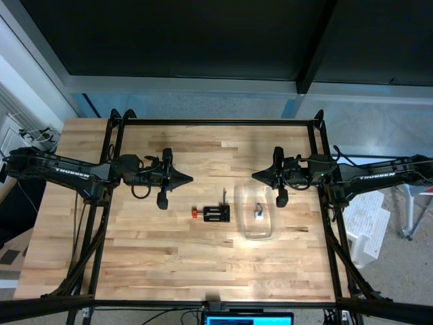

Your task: Pick the USB-C connector and install on taskboard

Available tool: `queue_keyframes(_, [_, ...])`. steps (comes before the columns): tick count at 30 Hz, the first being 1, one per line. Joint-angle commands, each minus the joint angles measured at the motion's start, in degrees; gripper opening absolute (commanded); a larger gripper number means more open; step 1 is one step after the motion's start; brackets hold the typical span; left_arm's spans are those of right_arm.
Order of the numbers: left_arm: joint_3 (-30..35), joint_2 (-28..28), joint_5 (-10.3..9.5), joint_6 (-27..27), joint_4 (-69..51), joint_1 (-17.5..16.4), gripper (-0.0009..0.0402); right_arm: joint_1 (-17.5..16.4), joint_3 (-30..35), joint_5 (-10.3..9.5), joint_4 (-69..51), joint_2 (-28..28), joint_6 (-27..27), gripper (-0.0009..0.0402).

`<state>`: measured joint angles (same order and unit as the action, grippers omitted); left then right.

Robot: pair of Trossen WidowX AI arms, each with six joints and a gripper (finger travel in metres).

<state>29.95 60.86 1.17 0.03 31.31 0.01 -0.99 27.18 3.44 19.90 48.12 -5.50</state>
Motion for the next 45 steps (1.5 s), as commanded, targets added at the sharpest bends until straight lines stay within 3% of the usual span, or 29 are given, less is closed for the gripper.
queue_keyframes(1, [0.00, 0.00, 0.02, 0.00, 0.02, -0.02, 0.0000, -0.02, 0.31, -3.63, 1.05, -0.02, 0.02, 0.0000])
queue_keyframes(17, [0.00, 0.00, 0.02, 0.00, 0.02, -0.02, 0.0000, -0.04, 0.46, -3.45, -2.03, -0.02, -1.46, 0.0000])
queue_keyframes(33, [0.00, 0.00, 0.02, 0.00, 0.02, 0.00, 0.0000, -1.05, 12.07, -3.67, -40.06, 0.48, -2.97, 0.0000])
queue_keyframes(45, [0.00, 0.00, 0.02, 0.00, 0.02, -0.02, 0.0000, -4.46, 22.99, -3.65, -61.59, 7.43, -2.99, 0.0000])
